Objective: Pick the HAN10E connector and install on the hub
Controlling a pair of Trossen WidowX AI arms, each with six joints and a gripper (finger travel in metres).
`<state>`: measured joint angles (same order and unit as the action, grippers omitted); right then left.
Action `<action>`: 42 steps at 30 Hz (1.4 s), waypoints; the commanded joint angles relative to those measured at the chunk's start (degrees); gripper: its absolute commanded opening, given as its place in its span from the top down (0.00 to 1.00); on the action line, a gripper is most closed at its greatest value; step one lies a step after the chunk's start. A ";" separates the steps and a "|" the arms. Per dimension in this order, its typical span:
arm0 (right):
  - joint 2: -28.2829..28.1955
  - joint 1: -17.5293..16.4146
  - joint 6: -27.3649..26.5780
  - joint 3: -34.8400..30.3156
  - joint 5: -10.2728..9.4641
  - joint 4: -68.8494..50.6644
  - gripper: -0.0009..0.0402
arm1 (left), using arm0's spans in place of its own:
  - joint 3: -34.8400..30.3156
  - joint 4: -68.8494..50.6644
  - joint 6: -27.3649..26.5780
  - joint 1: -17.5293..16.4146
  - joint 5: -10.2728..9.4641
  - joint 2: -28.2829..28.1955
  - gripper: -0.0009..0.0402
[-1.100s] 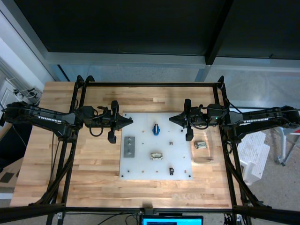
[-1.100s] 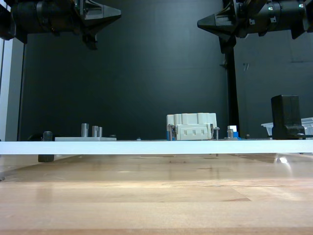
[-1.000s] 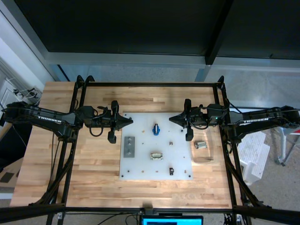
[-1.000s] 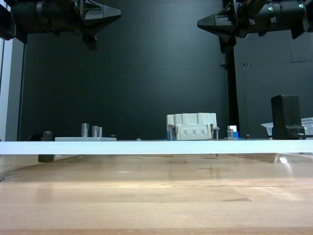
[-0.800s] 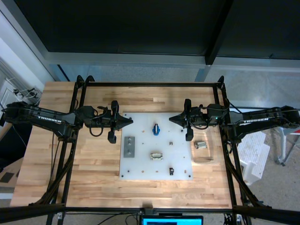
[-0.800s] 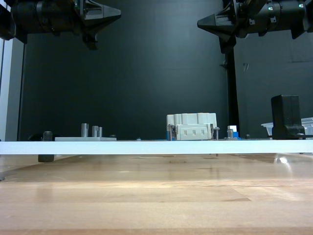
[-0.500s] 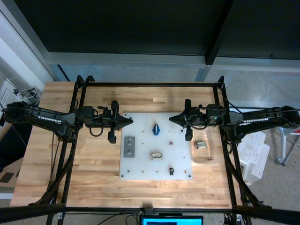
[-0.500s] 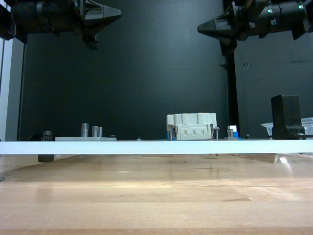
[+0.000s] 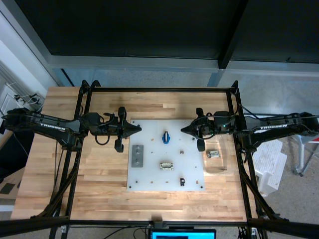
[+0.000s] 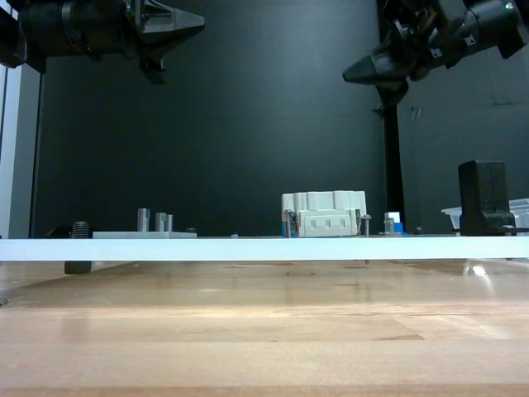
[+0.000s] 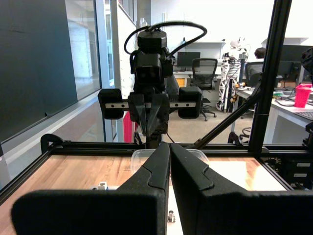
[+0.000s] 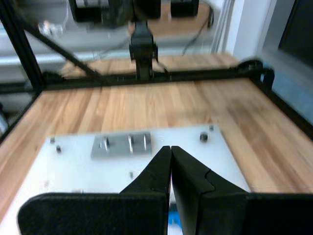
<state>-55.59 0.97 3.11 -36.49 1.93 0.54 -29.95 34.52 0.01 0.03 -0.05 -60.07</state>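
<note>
Both my claws are pinched closed and empty: left claw (image 9: 139, 127) above the board's (image 9: 149, 179) left edge, right claw (image 9: 182, 131) aloft near the connector (image 9: 213, 154), which lies in its tray (image 9: 220, 168). Pickup and seating on the hub (image 9: 166, 166) remain.

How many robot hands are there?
2. The left hand hangs over the white board's left edge; the right hand hangs over its right side, tipped downward. Both are shut.

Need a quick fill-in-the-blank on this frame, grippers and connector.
The HAN10E connector lies in the clear tray, off the white board, on the ___ gripper's side.
The left gripper hovers level over the board's left part; the right gripper points ___ over its right part.
Both grippers are ___, holding nothing.
Missing: right; downward; shut.
</note>
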 commanded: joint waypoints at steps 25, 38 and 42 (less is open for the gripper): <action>-0.17 -2.10 2.54 -14.75 0.02 -51.52 0.98 | 0.00 0.02 0.00 -0.02 0.02 -0.02 0.98; -0.92 -3.32 4.61 -18.03 0.02 -66.53 0.98 | 0.00 0.02 0.00 -0.02 0.02 -0.02 0.98; -2.12 -4.68 5.53 -18.58 0.02 -68.96 0.98 | 0.00 0.02 0.00 -0.02 0.02 -0.02 0.98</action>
<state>-57.30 -3.18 8.49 -55.00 1.96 -67.68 -29.95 34.54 0.01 0.03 -0.05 -60.10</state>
